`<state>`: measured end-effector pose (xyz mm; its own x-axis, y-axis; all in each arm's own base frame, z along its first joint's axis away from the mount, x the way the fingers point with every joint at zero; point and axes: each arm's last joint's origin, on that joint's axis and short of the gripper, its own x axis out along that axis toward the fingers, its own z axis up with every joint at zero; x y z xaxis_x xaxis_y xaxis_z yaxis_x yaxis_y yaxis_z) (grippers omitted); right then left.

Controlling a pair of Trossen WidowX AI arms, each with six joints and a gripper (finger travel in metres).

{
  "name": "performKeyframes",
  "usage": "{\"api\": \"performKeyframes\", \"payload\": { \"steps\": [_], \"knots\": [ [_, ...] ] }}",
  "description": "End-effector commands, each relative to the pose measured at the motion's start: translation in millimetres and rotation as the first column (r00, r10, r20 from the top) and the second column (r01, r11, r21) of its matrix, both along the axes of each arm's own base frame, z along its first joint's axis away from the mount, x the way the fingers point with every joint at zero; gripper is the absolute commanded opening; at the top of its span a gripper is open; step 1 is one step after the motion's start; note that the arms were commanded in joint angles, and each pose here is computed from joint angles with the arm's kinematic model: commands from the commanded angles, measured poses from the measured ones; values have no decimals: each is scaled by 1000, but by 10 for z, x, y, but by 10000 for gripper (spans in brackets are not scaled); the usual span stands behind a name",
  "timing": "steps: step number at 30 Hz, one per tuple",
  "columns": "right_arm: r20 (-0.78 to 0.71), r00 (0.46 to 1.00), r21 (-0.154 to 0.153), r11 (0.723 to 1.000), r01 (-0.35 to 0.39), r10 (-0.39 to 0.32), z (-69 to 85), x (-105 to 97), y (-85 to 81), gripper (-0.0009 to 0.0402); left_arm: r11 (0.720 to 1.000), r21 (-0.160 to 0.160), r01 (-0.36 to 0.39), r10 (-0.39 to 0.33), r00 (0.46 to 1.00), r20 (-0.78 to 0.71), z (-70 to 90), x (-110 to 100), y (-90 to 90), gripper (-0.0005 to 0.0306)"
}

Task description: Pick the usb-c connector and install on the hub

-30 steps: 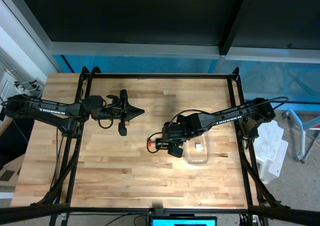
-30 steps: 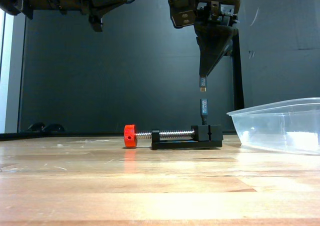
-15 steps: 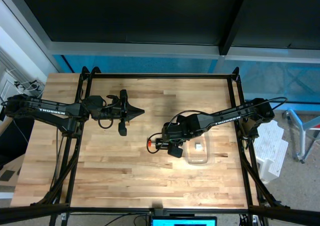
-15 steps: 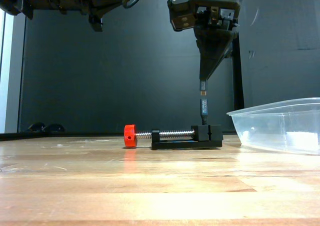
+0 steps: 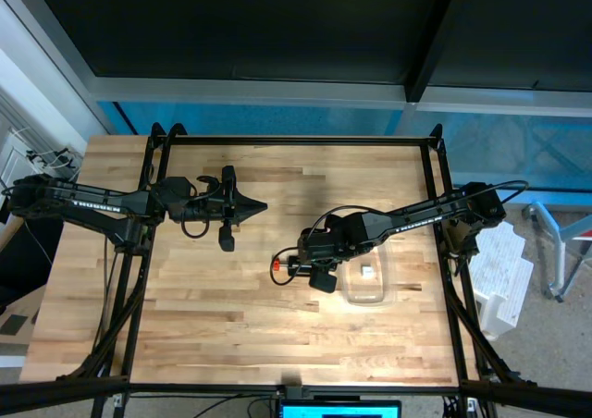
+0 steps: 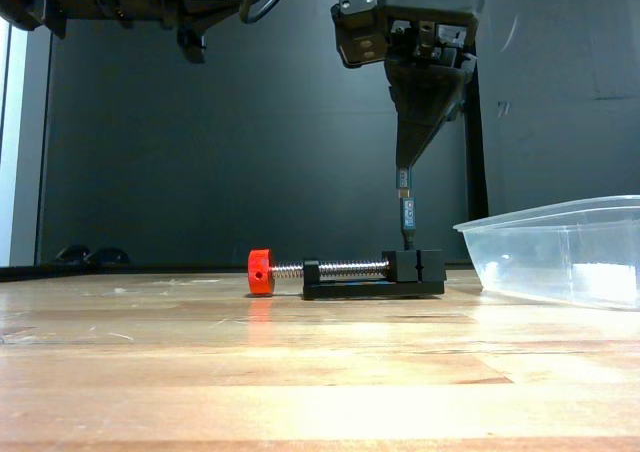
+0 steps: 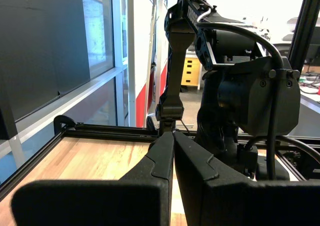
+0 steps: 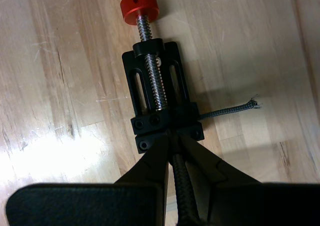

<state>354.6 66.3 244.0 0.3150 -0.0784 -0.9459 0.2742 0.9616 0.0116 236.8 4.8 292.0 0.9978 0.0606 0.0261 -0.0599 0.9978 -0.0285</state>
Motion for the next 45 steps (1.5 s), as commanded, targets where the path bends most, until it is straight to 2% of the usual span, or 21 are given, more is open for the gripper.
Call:
{"api": "performKeyframes", "payload": {
  "steps": [1, 10, 45],
  "knots": [
    [-3, 1000, 0, 1000, 1, -1, -8, -5, 0, 0, 1000, 0, 0, 0, 1000, 0, 0, 0, 1, 0],
    [-11, 1000, -1, 1000, 1, -1, -68, -2, 1, 0, 1000, 0, 0, 0, 1000, 1, 1, 0, 1, 0],
    [-14, 1000, 1, 1000, 8, -8, -92, -8, 3, 0, 1000, 0, 0, 0, 1000, 0, 0, 0, 0, 0]
  ]
}}
